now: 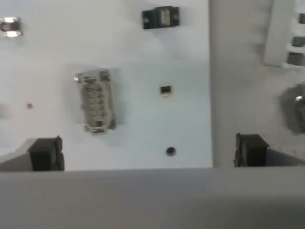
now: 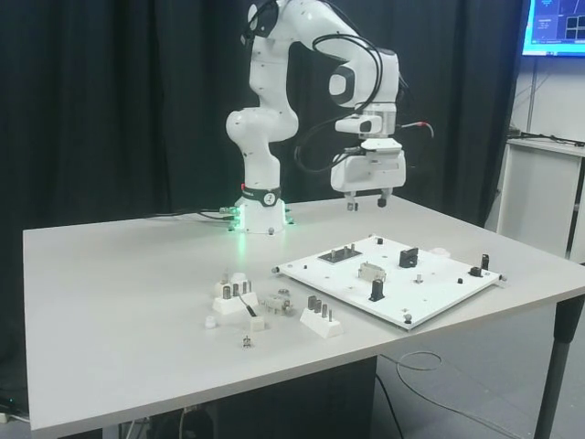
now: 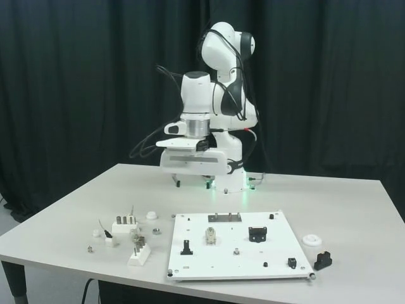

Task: Pick Ethernet.

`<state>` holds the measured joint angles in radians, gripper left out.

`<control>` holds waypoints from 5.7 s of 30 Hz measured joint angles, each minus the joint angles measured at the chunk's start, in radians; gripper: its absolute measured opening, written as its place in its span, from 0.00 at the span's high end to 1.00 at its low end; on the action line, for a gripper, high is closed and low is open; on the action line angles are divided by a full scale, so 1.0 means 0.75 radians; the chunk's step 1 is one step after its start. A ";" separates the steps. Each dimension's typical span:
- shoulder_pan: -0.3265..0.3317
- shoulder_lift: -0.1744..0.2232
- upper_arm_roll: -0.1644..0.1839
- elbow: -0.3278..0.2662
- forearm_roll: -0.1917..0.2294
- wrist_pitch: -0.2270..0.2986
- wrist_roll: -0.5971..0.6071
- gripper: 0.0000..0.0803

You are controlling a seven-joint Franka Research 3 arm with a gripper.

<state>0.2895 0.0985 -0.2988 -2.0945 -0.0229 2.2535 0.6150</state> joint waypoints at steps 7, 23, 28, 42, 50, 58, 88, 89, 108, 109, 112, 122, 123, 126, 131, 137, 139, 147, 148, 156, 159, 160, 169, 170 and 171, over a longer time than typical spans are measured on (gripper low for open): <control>-0.055 0.000 -0.001 0.000 -0.014 -0.005 -0.077 0.00; -0.163 0.001 -0.012 -0.022 -0.098 -0.033 -0.388 0.00; -0.185 0.000 -0.035 -0.039 -0.128 -0.033 -0.409 0.00; -0.252 0.001 -0.129 -0.075 -0.141 -0.025 -0.605 0.00; -0.285 0.006 -0.195 -0.122 -0.141 0.035 -0.733 0.00; -0.310 0.031 -0.256 -0.187 -0.136 0.136 -0.837 0.00; -0.387 0.264 -0.311 -0.279 0.082 0.468 -1.156 0.00; -0.387 0.270 -0.311 -0.279 0.086 0.470 -1.158 0.00; -0.387 0.342 -0.305 -0.291 0.148 0.514 -1.190 0.00; -0.387 0.343 -0.303 -0.294 0.149 0.520 -1.193 0.00; -0.387 0.346 -0.300 -0.304 0.150 0.539 -1.201 0.00; -0.386 0.347 -0.291 -0.334 0.151 0.595 -1.226 0.00; -0.386 0.347 -0.291 -0.337 0.151 0.600 -1.231 0.00; -0.386 0.347 -0.291 -0.343 0.151 0.610 -1.245 0.00; -0.386 0.347 -0.291 -0.348 0.151 0.622 -1.254 0.00; -0.386 0.347 -0.291 -0.348 0.151 0.622 -1.254 0.33; -0.386 0.347 -0.291 -0.348 0.151 0.622 -1.254 0.33; -0.384 0.338 -0.291 -0.348 0.151 0.618 -1.254 0.55; -0.383 0.335 -0.292 -0.348 0.151 0.616 -1.253 0.55; -0.380 0.310 -0.294 -0.348 0.151 0.582 -1.239 0.91; -0.380 0.300 -0.295 -0.346 0.151 0.565 -1.231 0.91; -0.380 0.296 -0.296 -0.346 0.151 0.561 -1.227 0.91; -0.377 0.253 -0.313 -0.333 0.150 0.506 -1.202 0.91; -0.377 0.247 -0.315 -0.330 0.149 0.497 -1.200 0.91; -0.377 0.241 -0.317 -0.327 0.147 0.488 -1.199 0.91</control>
<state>0.0067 0.2794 -0.5365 -2.3401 0.0875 2.6196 -0.2841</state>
